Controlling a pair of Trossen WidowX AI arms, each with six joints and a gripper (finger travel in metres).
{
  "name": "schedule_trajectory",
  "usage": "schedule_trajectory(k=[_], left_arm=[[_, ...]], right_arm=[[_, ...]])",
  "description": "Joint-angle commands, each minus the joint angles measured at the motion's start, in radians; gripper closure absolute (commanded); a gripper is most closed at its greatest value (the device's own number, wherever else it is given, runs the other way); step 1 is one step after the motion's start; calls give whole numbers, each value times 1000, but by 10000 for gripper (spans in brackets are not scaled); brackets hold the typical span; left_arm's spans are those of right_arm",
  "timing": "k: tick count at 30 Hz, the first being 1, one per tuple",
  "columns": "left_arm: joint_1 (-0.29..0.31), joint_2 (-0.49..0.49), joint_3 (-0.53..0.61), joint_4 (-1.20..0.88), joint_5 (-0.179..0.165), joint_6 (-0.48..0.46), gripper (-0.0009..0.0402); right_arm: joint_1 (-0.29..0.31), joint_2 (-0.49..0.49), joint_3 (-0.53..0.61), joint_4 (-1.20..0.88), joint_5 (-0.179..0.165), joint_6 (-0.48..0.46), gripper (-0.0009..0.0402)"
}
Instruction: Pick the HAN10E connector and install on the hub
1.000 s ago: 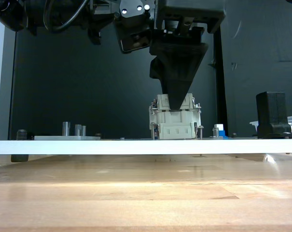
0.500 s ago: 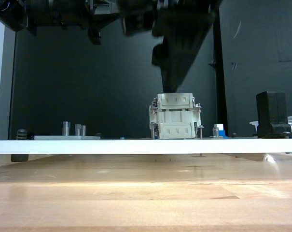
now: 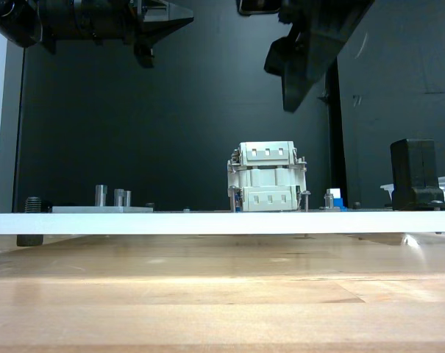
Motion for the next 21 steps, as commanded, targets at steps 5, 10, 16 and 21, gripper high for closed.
schedule_trajectory(k=[5,10,16,21], left_arm=[[1,0,0,-5,0,0,393],[1,0,0,-5,0,0,393],[0,0,0,-5,0,0,393],[1,0,0,-5,0,0,393]], right_arm=[[0,-51,-65,47,0,2,159],[0,-55,-66,47,0,2,175],[0,-55,-66,47,0,2,188],[0,-58,-66,52,2,1,197]])
